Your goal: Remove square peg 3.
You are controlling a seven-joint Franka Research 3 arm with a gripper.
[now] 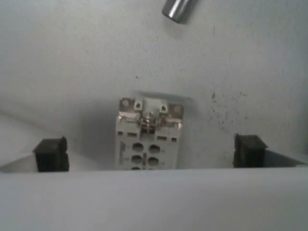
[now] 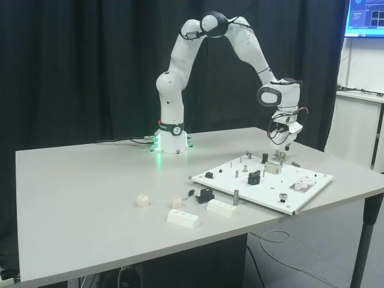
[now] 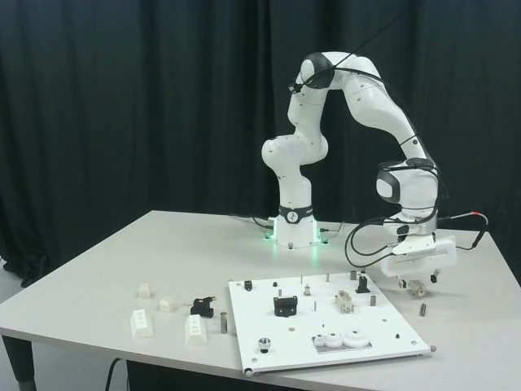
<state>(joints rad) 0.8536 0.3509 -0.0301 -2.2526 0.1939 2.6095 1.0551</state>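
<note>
Arm: white, bent high over the grey table (image 2: 78, 180), wrist turned down at the far side of the board (image 2: 315, 185)
Base: bolted to the table, green light around its foot (image 2: 171, 147)
Gripper (image 1: 149, 152): hangs in the air over the board, holding nothing
Fingers: the two black fingertips (image 1: 50, 154) stand spread wide apart, touching nothing
Peg (image 1: 147, 139): a white block with rows of round holes in its face and a metal clip across one end; it sits upright on the board; the wrist view shows it centred in the gap between the fingertips, clear of both
Board: white, flat on the table near the front edge, carrying small posts, black parts and two white gears (image 3: 342, 340)
Metal rod (image 1: 179, 9): a grey cylinder end at the border of the wrist view, well apart from the peg
Loose parts: two long white blocks (image 2: 182, 218) and two small white cubes (image 2: 142, 200) lie on the table beside the board, with a black piece (image 2: 206, 195) near its edge
Backdrop: black curtain behind the table
</note>
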